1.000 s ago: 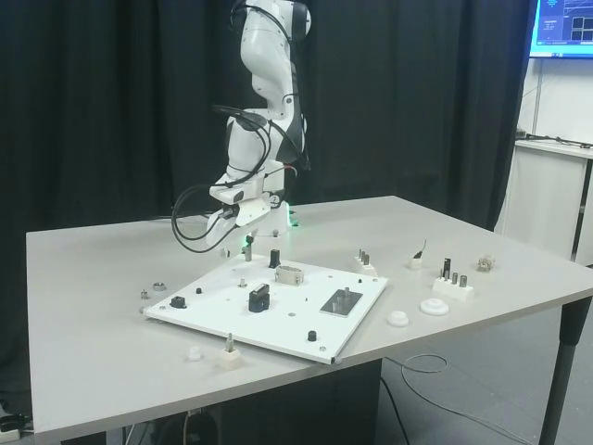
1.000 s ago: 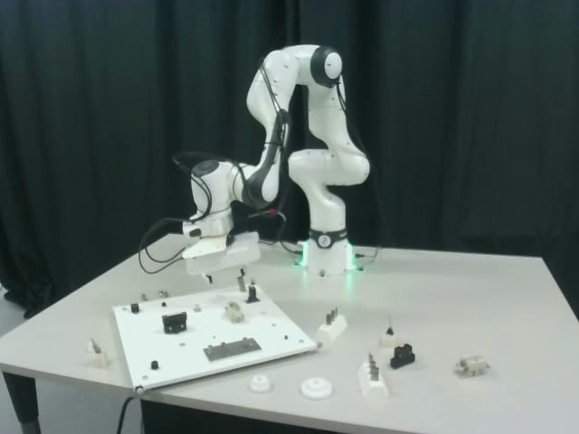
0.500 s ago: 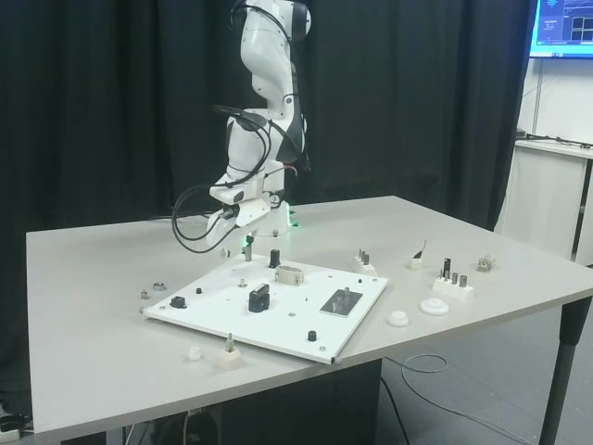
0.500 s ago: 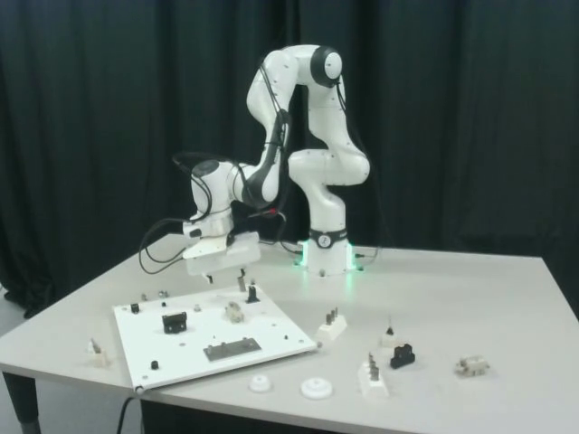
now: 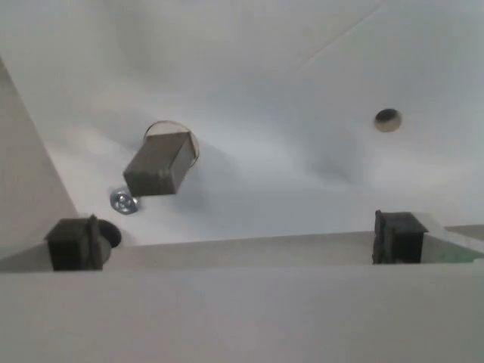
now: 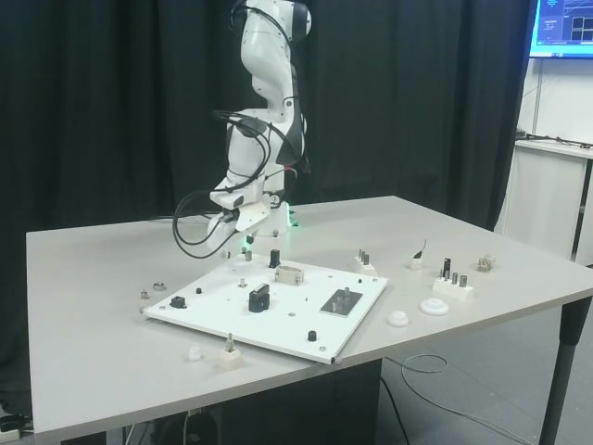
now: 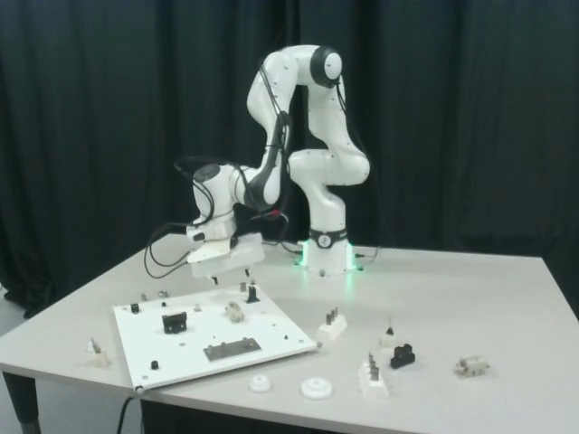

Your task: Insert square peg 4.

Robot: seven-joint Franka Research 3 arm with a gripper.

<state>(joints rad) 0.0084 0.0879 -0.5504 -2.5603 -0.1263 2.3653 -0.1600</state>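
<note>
Gripper (image 5: 234,238) lifted off since a second ago, fingers (image 5: 73,242) spread and empty, square peg (image 5: 159,164) left standing in its hole on white board (image 7: 181,348), so insertion looks done.

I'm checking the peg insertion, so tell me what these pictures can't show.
- Square peg: the wrist view cannot show whether it is fully seated in the white board.
- Gripper: too small in both room views.
- Small parts near the table edge: too small to identify.
</note>
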